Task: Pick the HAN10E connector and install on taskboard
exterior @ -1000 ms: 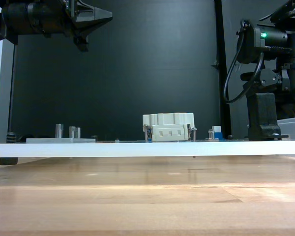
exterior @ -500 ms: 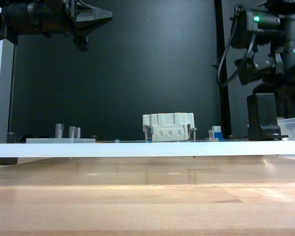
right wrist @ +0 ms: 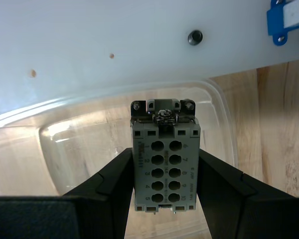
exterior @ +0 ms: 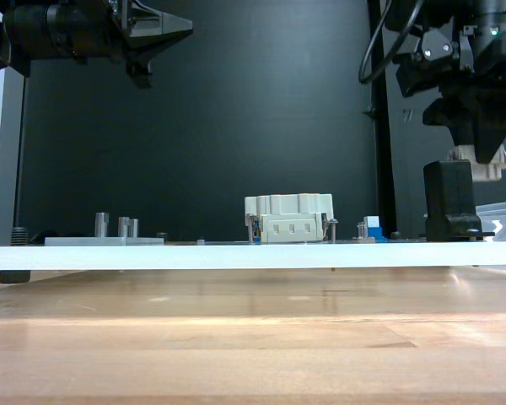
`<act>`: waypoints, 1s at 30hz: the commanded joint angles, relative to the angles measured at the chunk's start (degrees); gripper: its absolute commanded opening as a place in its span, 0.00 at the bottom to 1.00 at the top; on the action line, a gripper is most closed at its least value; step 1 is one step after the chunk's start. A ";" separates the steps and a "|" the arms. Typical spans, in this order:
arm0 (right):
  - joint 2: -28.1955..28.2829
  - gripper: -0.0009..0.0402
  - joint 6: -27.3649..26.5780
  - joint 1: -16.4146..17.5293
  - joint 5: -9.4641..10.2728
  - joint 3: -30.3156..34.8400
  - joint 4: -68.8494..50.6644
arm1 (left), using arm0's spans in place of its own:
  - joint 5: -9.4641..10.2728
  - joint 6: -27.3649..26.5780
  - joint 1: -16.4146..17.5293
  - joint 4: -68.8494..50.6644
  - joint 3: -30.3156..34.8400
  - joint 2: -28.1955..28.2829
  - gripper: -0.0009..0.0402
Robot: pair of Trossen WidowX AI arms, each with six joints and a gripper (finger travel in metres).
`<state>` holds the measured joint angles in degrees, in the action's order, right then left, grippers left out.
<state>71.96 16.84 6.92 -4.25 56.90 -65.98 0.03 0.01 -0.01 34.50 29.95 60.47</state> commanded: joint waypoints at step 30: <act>29.14 0.09 3.56 8.87 1.44 31.80 -1.14 | -0.02 0.00 0.02 0.02 0.00 0.02 0.02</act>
<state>99.63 19.99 15.77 -2.74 87.26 -67.07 0.03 0.01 -0.01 34.52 29.95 60.49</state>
